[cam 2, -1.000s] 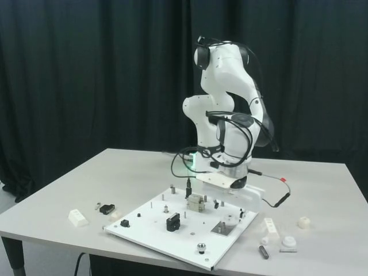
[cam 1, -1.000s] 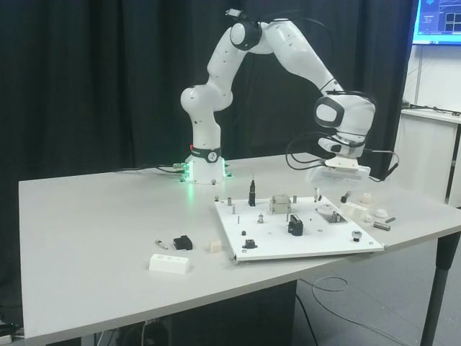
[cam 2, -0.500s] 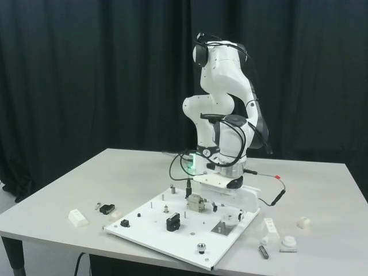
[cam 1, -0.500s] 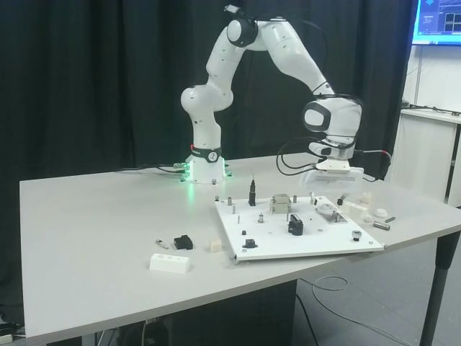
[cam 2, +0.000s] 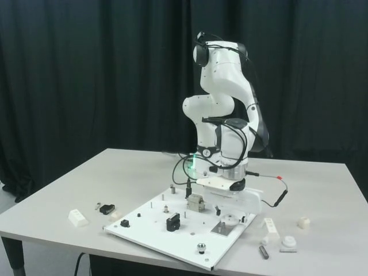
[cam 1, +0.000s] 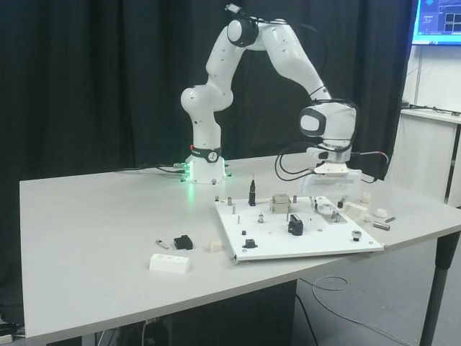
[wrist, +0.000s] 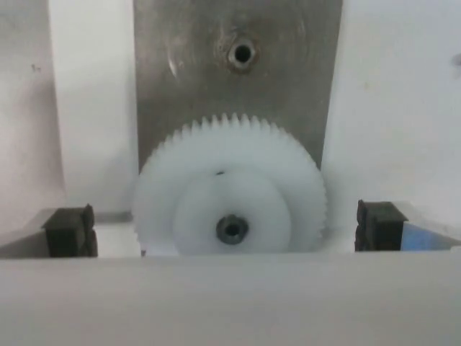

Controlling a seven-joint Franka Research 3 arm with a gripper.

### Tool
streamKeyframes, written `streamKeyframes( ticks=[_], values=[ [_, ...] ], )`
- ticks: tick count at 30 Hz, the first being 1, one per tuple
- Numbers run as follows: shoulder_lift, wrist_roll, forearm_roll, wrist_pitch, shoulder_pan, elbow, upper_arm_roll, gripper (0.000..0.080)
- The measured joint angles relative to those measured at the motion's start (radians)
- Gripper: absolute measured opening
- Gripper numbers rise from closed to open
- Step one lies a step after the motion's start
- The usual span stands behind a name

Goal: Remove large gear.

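Gripper [wrist: 225, 229]: spread wide, holding nothing; the two black fingertips [wrist: 70, 232] stand on either side of the gear, clear of its teeth. Poised above the far corner of the board in the second room view [cam 2: 229, 214].

Gear [wrist: 230, 189]: white, toothed, large; seated flat on a grey plate [wrist: 238, 79], its hub on a dark pin at centre. Lies between the fingertips, roughly centred. Seen small on the plate in the second room view [cam 2: 231, 221].

Plate: grey metal, with a screw hole beyond the gear; fixed on the white board [cam 1: 302, 241].

Board: carries other small fittings, among them a black block [cam 2: 172, 222]. Table [cam 1: 94, 216]: grey, with loose white and black parts off the board.

Step in hand, as judged: approach for grasp. To do it well, lower until the pads are level with the toothed rim, keep the hub midway, close evenly, then lift straight along the pin, without tilt, lest the bore bind.
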Motion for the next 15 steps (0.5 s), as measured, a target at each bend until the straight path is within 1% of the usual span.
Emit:
streamKeyframes(
  ticks=[4, 15],
  values=[
    [0.0, 0.0, 0.001, 0.028, 0.0, -0.014, 0.001, 0.08],
    [0.0, 0.0, 0.004, 0.083, 0.0, -0.04, 0.001, 0.08]
  ],
)
